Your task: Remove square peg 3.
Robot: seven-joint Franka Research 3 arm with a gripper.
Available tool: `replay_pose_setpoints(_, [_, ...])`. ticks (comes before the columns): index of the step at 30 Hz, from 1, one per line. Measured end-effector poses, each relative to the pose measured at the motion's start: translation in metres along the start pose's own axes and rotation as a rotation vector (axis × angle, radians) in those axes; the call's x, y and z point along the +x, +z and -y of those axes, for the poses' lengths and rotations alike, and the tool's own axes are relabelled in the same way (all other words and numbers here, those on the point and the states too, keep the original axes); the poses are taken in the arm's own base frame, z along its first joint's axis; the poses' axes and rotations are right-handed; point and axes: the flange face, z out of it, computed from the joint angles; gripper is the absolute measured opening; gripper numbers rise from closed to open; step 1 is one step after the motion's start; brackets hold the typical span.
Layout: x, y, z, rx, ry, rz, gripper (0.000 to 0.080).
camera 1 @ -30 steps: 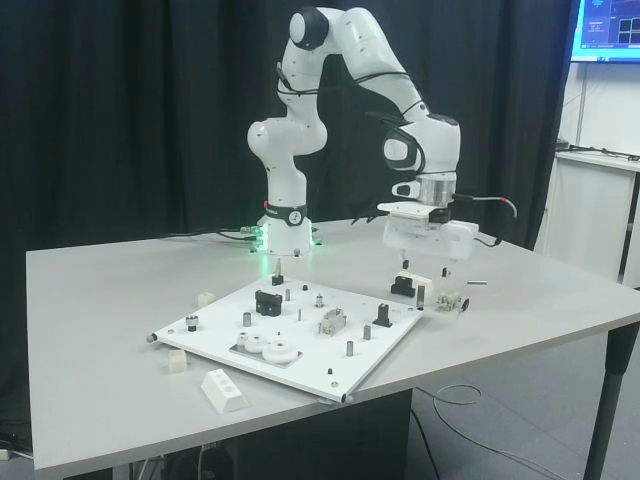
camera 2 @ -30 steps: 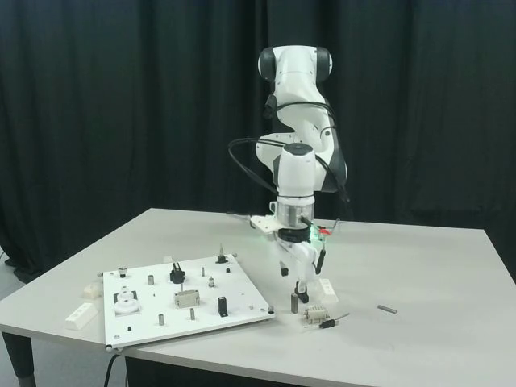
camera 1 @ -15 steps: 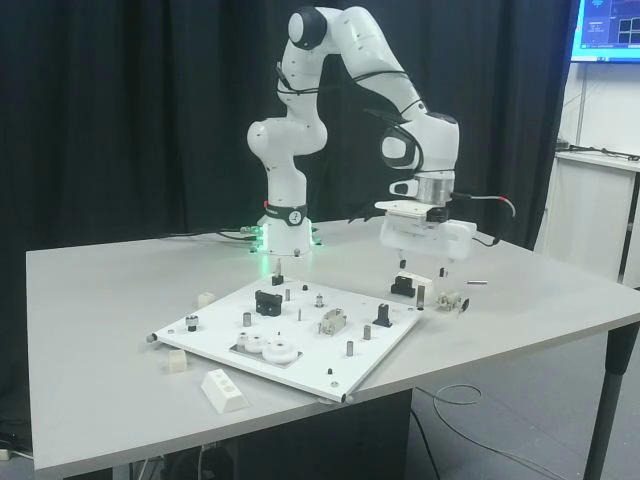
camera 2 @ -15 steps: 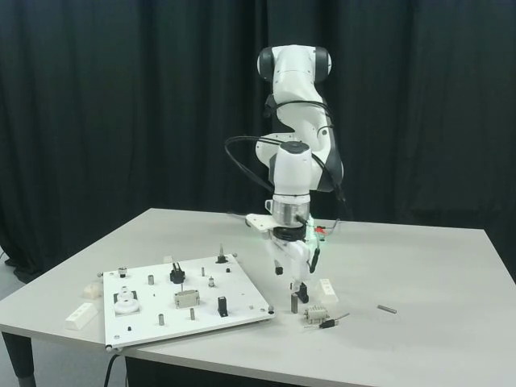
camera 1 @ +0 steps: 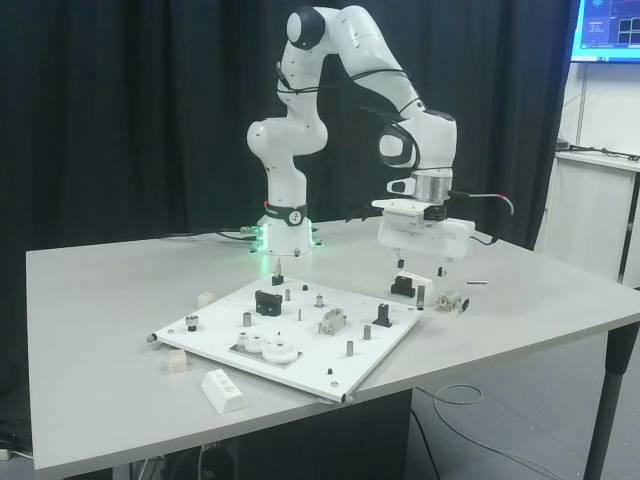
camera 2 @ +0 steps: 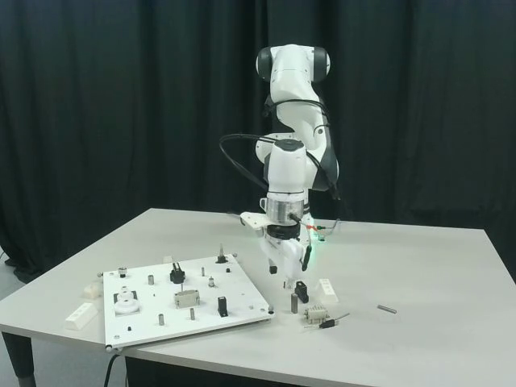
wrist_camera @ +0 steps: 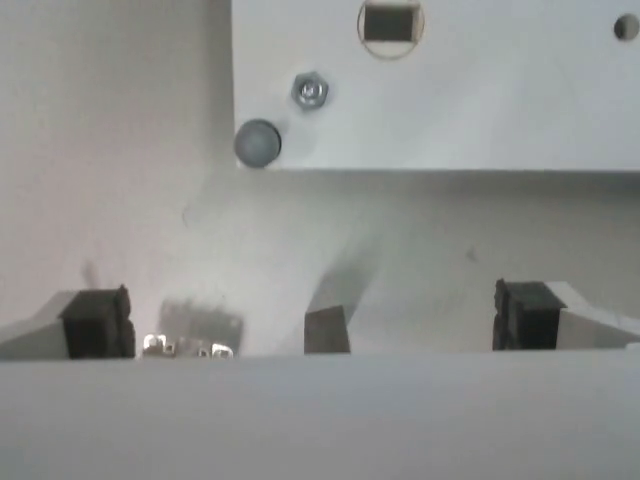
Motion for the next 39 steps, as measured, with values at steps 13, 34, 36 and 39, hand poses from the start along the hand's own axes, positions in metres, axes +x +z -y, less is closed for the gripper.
replay_pose_setpoints(13, [0.014, -0.005, 0.014, 0.022, -0.004, -0.007, 0.0800])
replay_pose_setpoints(34, [0.030, -0.010, 0.040, 0.053, -0.001, -0.013, 0.0800])
replay_pose_setpoints(36, [0.034, -0.010, 0.044, 0.060, 0.000, -0.019, 0.0800])
replay_pose_setpoints(39, [0.042, -0.011, 0.053, 0.071, 0.002, -0.029, 0.0800])
